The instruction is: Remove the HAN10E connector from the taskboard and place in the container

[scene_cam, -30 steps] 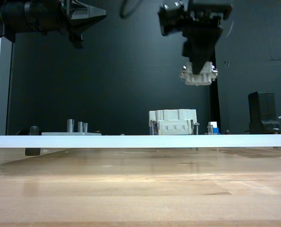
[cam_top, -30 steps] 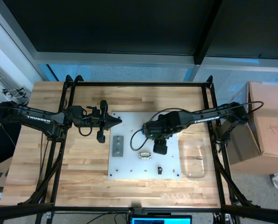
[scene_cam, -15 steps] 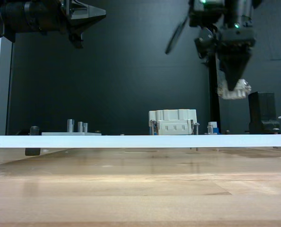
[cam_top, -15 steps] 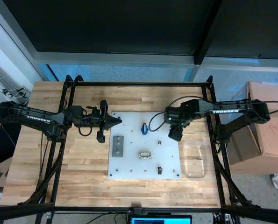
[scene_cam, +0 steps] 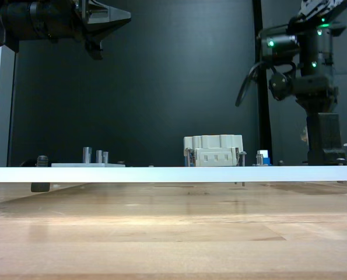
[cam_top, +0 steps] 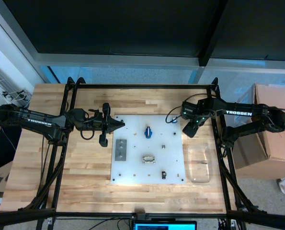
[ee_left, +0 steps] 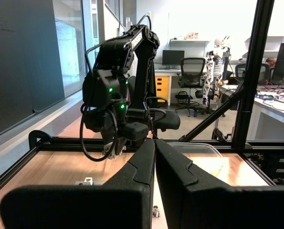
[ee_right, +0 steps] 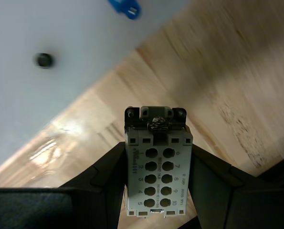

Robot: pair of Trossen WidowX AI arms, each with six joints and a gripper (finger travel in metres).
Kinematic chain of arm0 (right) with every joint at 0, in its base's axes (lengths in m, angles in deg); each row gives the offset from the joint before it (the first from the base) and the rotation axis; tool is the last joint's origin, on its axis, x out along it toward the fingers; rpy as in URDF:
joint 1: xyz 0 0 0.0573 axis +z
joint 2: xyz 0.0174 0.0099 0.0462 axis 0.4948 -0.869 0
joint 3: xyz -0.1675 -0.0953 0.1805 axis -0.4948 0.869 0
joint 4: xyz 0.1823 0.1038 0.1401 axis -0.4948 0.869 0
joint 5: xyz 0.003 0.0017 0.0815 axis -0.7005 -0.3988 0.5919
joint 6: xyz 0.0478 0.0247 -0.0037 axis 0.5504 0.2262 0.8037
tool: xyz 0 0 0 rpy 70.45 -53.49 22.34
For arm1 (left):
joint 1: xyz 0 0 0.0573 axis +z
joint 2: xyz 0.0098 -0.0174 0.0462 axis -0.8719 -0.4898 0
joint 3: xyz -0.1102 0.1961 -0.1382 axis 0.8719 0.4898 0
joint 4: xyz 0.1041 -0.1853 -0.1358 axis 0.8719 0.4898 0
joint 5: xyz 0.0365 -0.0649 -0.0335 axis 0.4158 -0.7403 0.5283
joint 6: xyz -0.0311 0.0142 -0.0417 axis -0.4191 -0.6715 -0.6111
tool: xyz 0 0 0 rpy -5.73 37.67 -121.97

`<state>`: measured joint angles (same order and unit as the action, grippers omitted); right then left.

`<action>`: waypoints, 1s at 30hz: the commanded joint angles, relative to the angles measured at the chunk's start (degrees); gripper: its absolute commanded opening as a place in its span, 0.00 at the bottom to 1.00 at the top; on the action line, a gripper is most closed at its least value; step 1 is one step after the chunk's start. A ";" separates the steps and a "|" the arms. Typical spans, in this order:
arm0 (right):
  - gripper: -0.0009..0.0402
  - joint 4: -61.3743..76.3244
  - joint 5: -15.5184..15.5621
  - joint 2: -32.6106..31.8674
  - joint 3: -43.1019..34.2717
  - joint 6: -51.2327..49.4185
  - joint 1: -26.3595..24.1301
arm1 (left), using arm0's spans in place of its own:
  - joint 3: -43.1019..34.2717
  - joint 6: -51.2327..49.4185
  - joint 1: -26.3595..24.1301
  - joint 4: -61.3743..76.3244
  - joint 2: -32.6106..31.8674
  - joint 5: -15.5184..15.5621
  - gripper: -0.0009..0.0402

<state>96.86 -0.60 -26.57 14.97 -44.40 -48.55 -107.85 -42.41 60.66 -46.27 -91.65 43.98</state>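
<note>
Pale plastic HAN10E connector (ee_right: 158,162): you see it clamped in the right gripper (cam_top: 190,128), clear of its seat. Since a second ago it has been carried rightward off the white taskboard (cam_top: 132,158). The container (cam_top: 199,164) lies just nearer you than that downward-pointing gripper. Left gripper (cam_top: 119,124): fingers pressed together, raised at the board's left edge, unmoved.

HAN10E connector (ee_right: 158,167) hidden under right pincer (cam_top: 189,131) in high view; container (cam_top: 199,165) cut off at low view's edge.

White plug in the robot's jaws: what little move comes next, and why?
Probably carry it toward the near edge: the right gripper holds the HAN10E connector above the table, just beyond the clear container. Left gripper hovers shut by the board's left edge.
</note>
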 commanded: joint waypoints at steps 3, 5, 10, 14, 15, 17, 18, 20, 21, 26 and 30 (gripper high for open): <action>0.15 -1.70 0.02 0.96 3.58 0.00 -1.99 | 0.00 0.02 0.02 -0.02 0.00 0.00 0.02; 0.19 -2.29 0.00 1.07 4.52 0.61 -2.43 | 0.00 0.02 0.02 -0.02 -0.02 0.00 0.02; 0.33 -4.28 -0.02 1.14 5.70 0.55 -2.78 | 0.00 0.02 0.00 -0.02 -0.02 0.00 0.02; 0.46 -4.44 0.00 1.14 5.70 0.42 -2.86 | 0.00 0.02 0.00 -0.02 -0.02 0.00 0.02; 0.49 -4.42 0.00 1.14 5.68 0.42 -2.86 | 0.00 0.02 0.02 -0.02 -0.02 0.00 0.02; 0.55 -4.39 0.00 1.14 5.70 0.44 -2.89 | 0.00 0.02 0.00 -0.02 0.00 0.00 0.02; 0.58 -4.37 0.00 1.14 5.68 0.44 -2.89 | 0.00 0.02 0.02 -0.02 -0.02 0.00 0.02; 0.63 -4.35 0.00 1.14 5.70 0.44 -2.89 | 0.00 0.02 0.00 -0.02 0.00 0.00 0.02; 0.65 -4.33 0.00 1.14 5.68 0.42 -2.89 | 0.00 0.02 0.02 -0.02 -0.02 0.00 0.02; 0.75 -3.54 0.02 1.29 5.11 0.42 -2.86 | 0.00 0.02 0.00 -0.02 -0.02 0.00 0.02; 0.80 0.11 0.09 1.92 1.68 0.39 -2.51 | 0.00 0.02 0.00 0.00 -0.02 0.00 0.02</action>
<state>95.59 -0.58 -24.73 17.96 -44.05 -51.28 -107.83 -42.39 60.66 -46.30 -91.65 44.00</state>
